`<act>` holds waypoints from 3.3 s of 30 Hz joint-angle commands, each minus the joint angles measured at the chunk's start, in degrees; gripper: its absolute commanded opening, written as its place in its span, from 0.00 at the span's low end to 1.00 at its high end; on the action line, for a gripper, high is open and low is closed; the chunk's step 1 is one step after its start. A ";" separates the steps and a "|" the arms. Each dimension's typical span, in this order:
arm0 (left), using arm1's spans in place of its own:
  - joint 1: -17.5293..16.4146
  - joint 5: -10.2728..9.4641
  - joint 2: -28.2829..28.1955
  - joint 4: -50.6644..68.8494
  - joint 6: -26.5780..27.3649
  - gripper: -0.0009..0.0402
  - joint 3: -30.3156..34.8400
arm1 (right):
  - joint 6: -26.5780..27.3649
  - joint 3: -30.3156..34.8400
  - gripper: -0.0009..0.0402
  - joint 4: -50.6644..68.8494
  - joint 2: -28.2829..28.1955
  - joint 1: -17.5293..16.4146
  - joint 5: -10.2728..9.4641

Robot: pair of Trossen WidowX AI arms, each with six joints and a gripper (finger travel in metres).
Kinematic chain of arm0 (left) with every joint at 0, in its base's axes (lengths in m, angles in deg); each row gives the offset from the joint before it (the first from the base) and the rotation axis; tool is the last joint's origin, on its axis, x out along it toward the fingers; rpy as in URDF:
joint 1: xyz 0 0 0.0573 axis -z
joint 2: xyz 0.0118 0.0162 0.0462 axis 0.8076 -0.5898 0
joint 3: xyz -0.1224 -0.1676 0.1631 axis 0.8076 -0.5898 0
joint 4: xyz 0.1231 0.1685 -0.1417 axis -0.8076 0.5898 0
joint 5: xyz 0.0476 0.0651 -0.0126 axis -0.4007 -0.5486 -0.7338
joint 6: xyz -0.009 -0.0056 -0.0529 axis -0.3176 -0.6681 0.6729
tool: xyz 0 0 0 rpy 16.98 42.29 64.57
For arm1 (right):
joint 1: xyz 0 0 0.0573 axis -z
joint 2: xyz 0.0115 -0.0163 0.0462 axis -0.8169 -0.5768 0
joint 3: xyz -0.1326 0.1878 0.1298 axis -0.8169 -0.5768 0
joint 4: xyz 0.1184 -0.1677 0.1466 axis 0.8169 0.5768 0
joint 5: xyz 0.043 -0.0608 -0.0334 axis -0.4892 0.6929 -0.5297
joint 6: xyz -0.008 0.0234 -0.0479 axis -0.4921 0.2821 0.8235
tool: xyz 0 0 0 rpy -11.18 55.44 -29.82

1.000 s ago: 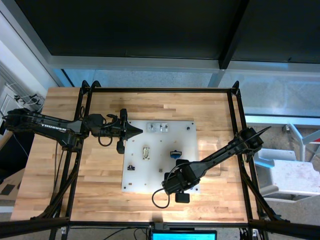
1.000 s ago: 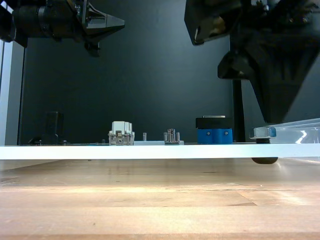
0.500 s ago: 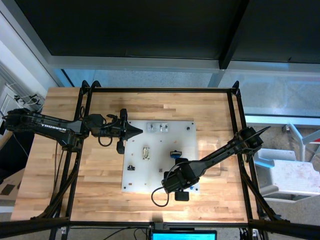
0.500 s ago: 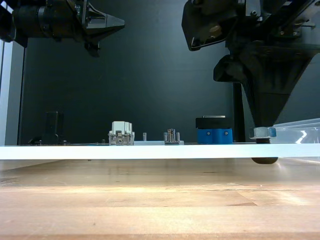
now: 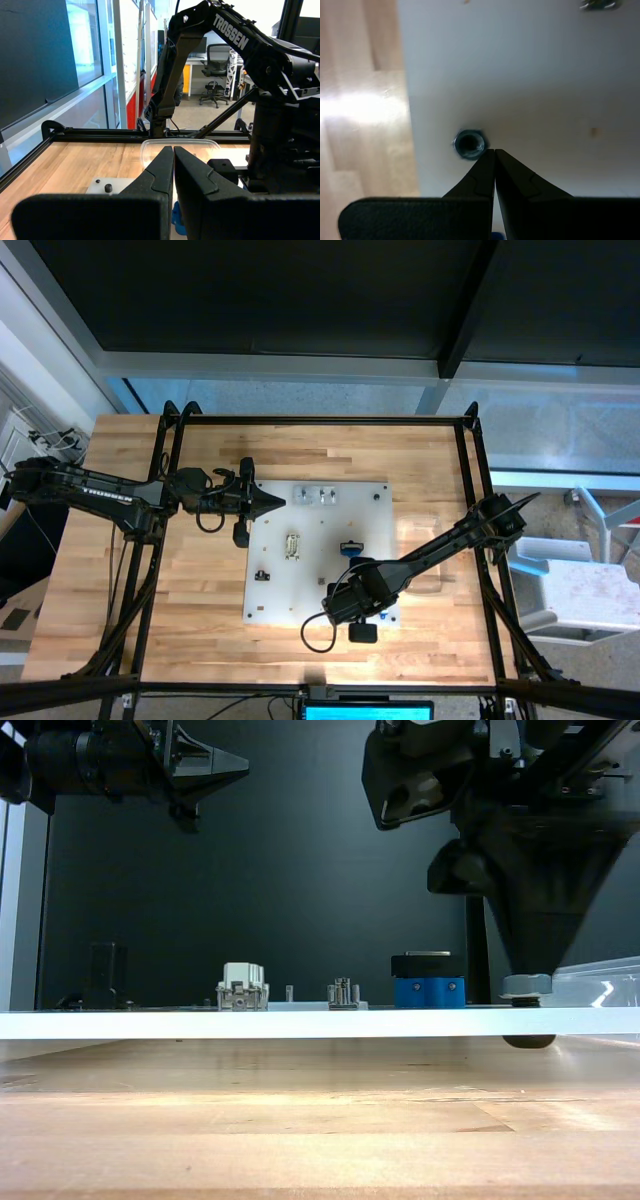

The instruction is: Pick the M12 fastener and fasten on the M12 threads

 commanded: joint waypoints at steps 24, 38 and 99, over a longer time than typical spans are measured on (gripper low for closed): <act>0.00 0.02 0.00 0.00 0.00 0.02 0.02 | 2.08 -0.04 0.02 0.50 0.76 0.28 4.57; -0.02 0.02 0.00 -0.02 0.00 0.02 0.02 | 2.32 -0.17 0.02 -0.81 0.26 0.39 3.74; -0.02 0.02 0.00 0.00 0.00 0.02 0.02 | 2.40 0.31 0.02 -0.50 1.40 0.85 -2.75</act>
